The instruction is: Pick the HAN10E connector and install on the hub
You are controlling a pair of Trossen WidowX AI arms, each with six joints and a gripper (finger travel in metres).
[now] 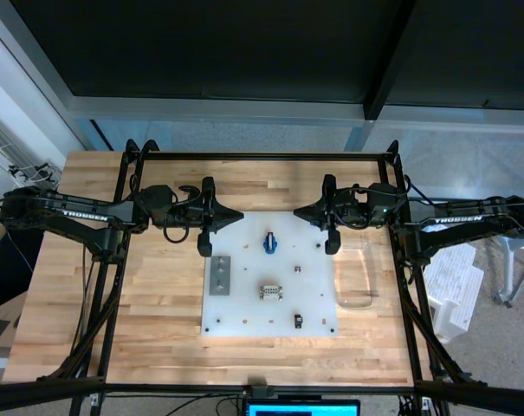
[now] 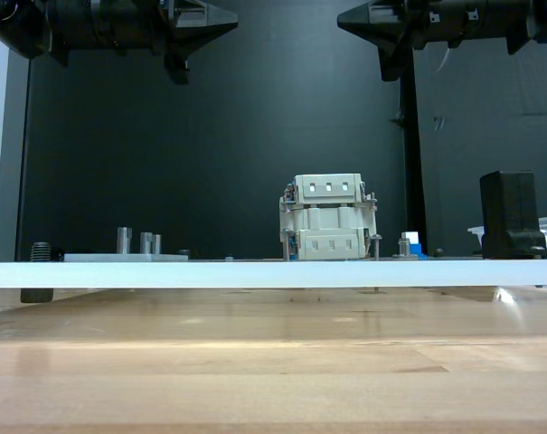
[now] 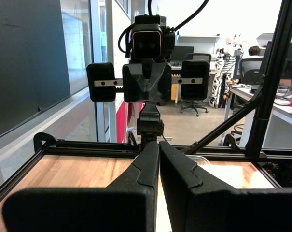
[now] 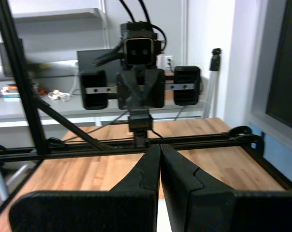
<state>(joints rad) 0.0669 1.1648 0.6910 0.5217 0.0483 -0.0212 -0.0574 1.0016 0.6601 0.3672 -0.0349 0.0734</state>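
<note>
A grey-beige HAN10E connector (image 2: 327, 188) sits stacked on the cream hub (image 2: 327, 242) near the middle of the white board (image 1: 244, 322). From above the pair reads as one block (image 1: 270, 292). My left gripper (image 1: 240, 215) hovers high over the board's far left edge, fingers pressed together and empty (image 3: 159, 145). My right gripper (image 1: 296, 212) mirrors it over the far right side, also shut on nothing (image 4: 160, 146). The two tips point at each other, well above and behind the stack (image 2: 232, 20) (image 2: 341, 18).
A grey metal block with two holes (image 1: 219, 275) lies left of the stack. A blue part (image 1: 269, 243) stands behind it and a small black part (image 1: 298, 321) in front. A clear container (image 1: 357, 279) rests off the board's right edge.
</note>
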